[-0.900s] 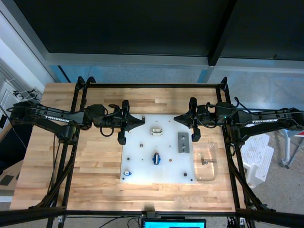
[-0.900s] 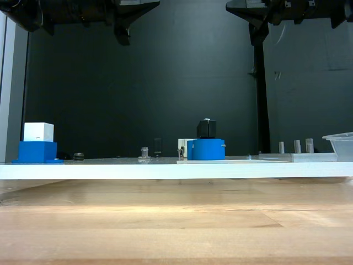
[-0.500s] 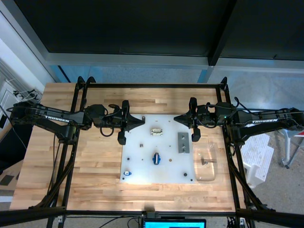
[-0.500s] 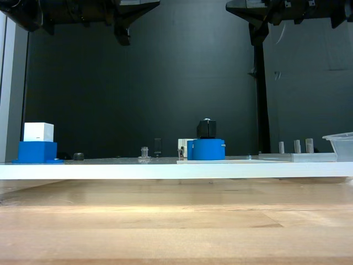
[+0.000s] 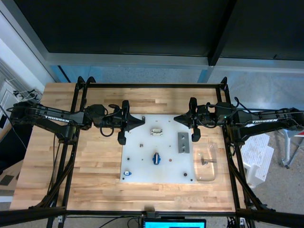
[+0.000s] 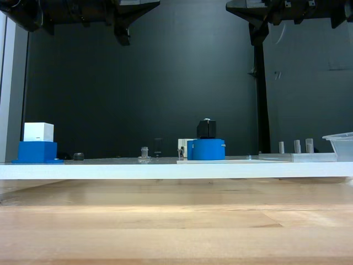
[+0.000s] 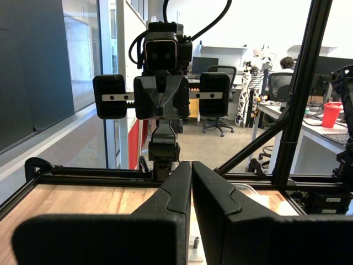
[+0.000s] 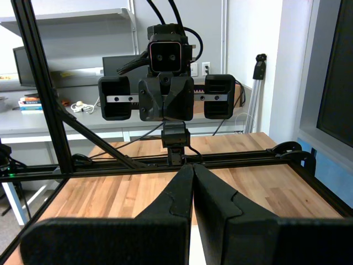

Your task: Pick the 16mm cylinder and install on the taskboard

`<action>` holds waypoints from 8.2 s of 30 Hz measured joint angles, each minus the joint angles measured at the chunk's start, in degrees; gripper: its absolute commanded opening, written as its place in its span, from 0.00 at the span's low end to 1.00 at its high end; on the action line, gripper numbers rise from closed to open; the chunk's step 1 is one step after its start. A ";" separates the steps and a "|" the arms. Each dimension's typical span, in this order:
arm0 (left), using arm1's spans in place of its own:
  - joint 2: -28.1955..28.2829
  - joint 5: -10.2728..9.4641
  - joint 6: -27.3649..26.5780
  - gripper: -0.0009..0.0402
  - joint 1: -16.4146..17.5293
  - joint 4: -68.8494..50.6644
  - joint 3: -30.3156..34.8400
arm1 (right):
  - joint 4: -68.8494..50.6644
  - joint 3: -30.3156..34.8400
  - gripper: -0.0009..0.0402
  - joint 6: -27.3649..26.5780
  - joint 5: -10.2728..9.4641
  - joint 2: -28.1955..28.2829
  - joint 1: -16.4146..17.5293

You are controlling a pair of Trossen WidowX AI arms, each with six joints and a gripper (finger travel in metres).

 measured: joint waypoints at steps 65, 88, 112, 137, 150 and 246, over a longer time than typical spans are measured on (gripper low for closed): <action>0.00 0.00 0.00 0.02 0.00 0.00 -0.02 | -92.26 23.76 0.37 17.81 4.48 4.96 16.31; 0.00 0.02 0.00 0.02 0.00 0.00 -0.02 | -97.68 27.28 0.52 18.45 4.68 6.64 16.48; 0.00 0.02 0.02 0.02 0.00 0.00 -0.02 | -97.66 23.17 0.52 18.49 4.70 6.82 16.50; 0.00 0.02 0.02 0.02 0.00 0.00 -0.02 | -91.36 17.99 0.52 18.45 4.83 10.45 16.48; -0.02 0.00 0.02 0.02 0.00 0.00 -0.02 | -87.21 12.24 0.52 18.38 4.85 10.47 16.46; 0.00 0.02 0.00 0.02 0.00 0.02 0.00 | -68.50 0.50 0.52 17.81 6.21 19.63 16.46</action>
